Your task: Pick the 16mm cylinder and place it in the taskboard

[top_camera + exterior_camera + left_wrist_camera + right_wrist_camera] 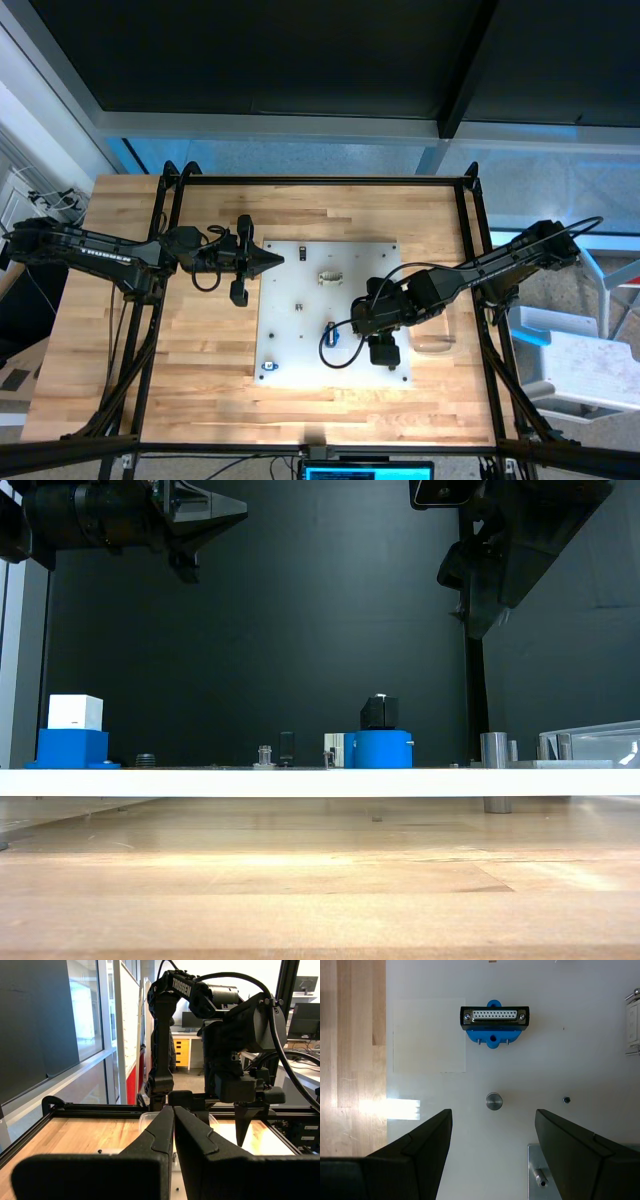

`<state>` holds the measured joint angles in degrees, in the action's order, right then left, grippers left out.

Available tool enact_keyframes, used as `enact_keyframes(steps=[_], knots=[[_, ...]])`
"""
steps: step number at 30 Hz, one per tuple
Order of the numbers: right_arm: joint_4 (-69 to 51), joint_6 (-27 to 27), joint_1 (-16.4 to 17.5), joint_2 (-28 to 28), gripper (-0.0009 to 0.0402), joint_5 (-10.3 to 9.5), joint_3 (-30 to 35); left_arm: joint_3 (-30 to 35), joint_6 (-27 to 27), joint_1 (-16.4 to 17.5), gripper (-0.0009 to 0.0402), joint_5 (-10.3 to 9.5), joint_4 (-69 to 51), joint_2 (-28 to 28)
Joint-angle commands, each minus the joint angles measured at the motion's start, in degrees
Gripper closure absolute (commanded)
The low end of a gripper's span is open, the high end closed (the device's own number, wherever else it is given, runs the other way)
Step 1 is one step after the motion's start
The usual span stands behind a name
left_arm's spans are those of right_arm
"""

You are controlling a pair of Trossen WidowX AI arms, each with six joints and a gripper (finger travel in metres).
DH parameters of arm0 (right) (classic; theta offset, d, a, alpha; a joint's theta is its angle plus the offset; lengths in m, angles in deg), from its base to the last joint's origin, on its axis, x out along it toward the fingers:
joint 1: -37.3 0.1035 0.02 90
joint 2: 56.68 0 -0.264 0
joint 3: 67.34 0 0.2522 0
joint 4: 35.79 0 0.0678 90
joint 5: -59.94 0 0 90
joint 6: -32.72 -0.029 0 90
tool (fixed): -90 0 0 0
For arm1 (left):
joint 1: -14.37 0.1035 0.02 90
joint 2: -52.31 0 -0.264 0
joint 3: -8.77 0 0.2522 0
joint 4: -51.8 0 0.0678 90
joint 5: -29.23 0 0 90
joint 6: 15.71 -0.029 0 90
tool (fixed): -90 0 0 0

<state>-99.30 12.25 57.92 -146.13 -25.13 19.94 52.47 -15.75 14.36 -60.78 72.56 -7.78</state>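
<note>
- Only the low view shows the 16mm cylinder [494, 750] side-on, standing upright on the taskboard [200, 782].
- In the right wrist view it stands between the wide-spread fingers [425, 1150] of the right gripper [493, 1119], touching neither.
- Farther off, the left gripper [268, 259] hangs over the board's left edge, its fingers [160, 1135] pressed together.

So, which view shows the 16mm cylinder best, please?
Right wrist view: 16mm cylinder end-on on the taskboard, beneath open right gripper. Low view shows its side; others hide it. Left gripper, shut, hovers at board's edge.
</note>
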Motion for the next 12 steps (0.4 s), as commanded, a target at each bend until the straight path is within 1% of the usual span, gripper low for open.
enact_keyframes(steps=[1, 12], knots=[[0.0, 0.0, 0.0, 0.0, 0.0162, 0.00, 0.0, 0.0, 0.0, 0.0, 0.0393, 0.02, 0.0, 0.0], [0.6, 0.0, 0.0, 0.0, 0.0162, 0.02, 0.0, 0.0, 0.0, 0.0, 0.0393, 0.02, 0.0, 0.0]])
